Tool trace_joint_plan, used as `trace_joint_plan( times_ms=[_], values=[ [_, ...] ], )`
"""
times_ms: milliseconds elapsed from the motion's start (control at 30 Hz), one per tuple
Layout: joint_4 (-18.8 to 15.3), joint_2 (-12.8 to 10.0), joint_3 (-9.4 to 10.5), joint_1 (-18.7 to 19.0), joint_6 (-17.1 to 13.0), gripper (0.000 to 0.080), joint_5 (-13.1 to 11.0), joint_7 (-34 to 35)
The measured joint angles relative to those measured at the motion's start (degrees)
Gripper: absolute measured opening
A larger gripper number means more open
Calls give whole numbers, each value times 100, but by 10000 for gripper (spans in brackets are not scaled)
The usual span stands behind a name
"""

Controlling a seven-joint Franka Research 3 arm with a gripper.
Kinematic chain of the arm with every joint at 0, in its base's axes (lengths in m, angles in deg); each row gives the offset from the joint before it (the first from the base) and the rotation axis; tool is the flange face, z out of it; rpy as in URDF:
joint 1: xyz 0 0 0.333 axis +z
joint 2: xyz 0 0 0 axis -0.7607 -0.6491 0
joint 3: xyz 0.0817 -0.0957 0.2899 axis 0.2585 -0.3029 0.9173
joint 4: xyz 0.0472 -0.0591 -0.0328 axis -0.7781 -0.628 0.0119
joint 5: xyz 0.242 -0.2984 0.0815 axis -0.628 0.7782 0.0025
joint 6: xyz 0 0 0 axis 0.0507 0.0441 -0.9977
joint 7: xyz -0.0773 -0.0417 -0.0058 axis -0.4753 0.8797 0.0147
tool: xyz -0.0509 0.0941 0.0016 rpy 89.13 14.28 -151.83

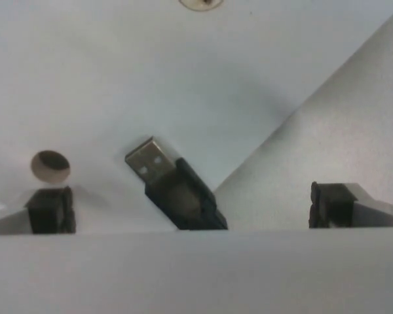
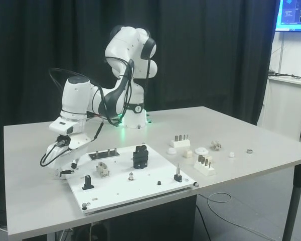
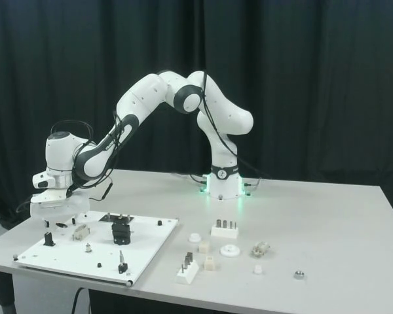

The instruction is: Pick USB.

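In the wrist view the USB plug [image 1: 173, 190] lies flat on the white board [image 1: 183, 78], with its metal end leading and its black body behind. It sits between my two fingertips, closer to one side, and neither fingertip touches it. My gripper [image 1: 190, 208] is open wide, low over the plug. In the room views the gripper [image 2: 69, 163] [image 3: 54, 221] hangs just above the board's [image 2: 140, 187] [image 3: 65, 260] corner farthest from the loose parts. The plug itself is mostly hidden by the hand there.
The board carries a black block [image 2: 140, 156], small posts and a black stand [image 2: 87, 183]. A round hole [image 1: 50, 165] lies near one fingertip, and the board's edge meets the grey table [image 1: 340, 144] beside the plug. White holders [image 2: 180, 142] and small parts lie beyond the board.
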Motion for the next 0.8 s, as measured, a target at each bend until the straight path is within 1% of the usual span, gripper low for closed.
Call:
trace_joint_plan(
  times_ms=[167,333,500,533,700,733,800],
  values=[
    [5,-1,0,0,-2,800,-18,47],
    [8,0,0,-1,-2,800,-137,108],
    [9,-1,0,-1,4,800,-146,108],
    [9,-1,0,-1,4,689,-144,108],
    [11,-3,-2,-1,4,689,-124,98],
    [11,-5,-2,-1,4,504,-117,93],
    [11,-8,-2,-1,4,504,-107,82]
  ],
)
